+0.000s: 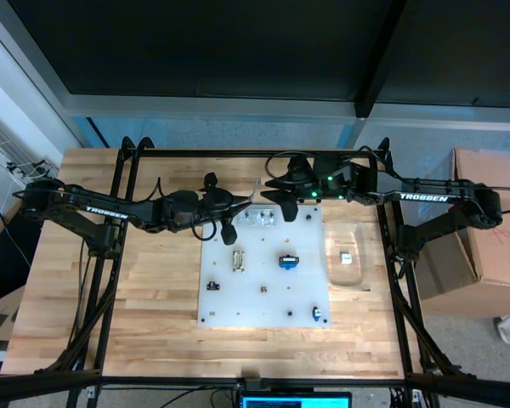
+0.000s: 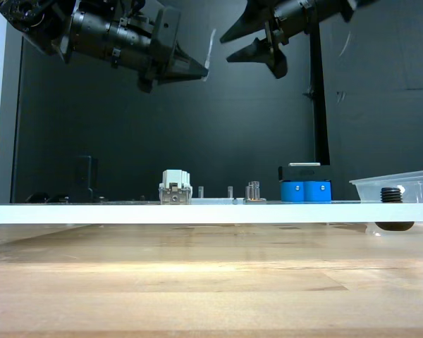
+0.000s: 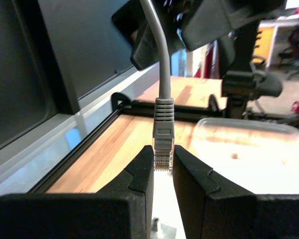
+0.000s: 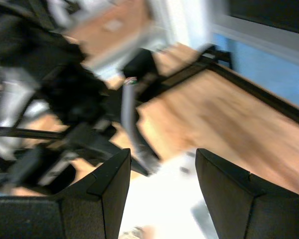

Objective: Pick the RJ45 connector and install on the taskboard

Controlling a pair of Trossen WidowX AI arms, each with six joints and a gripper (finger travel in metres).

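High view: the left tool hangs over the far edge of the white taskboard on the bench, with the right tool near it, tip to tip.

Low view: both tools are well above the board.

Left wrist view: the left tool pinches the RJ45 connector, and its grey cable runs away from the tips.

Right wrist view: the right tool's fingers are spread and hold nothing.

The RJ45 connector's tip is hidden between the left hand's fingers; its cable runs out of frame.
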